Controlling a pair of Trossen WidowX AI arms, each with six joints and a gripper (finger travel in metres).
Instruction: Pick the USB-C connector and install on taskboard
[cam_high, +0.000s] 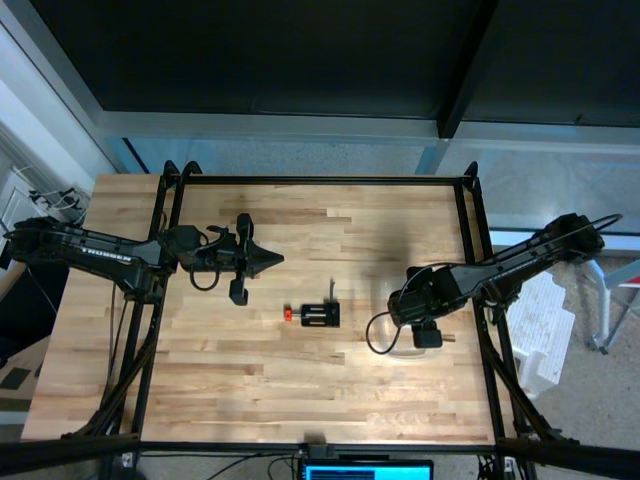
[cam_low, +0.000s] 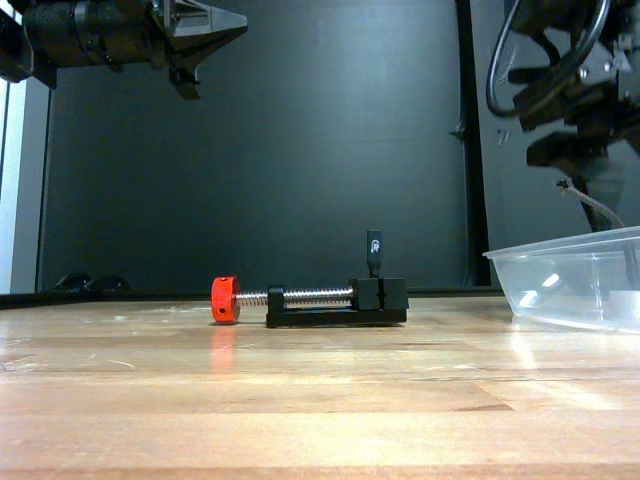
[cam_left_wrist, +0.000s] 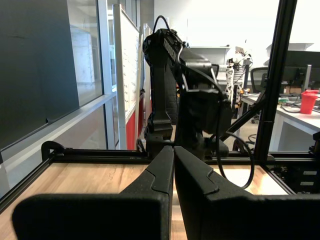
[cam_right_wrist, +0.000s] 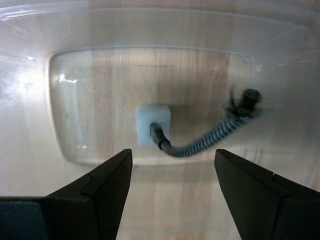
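Connector (cam_right_wrist: 159, 136) below right gripper (cam_right_wrist: 172, 156), left (cam_left_wrist: 173, 151) aloft

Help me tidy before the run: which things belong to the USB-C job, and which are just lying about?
Job:
- connector, in the tray
- taskboard, at the middle of the table
- right gripper, open above the tray

Idle:
- left gripper, shut, high over the table's left side

In the low view the frame's edges crop the left end effector (cam_low: 238, 20), upper left, and the right end effector (cam_low: 588, 185), upper right; the tray (cam_low: 575, 285) runs off right.
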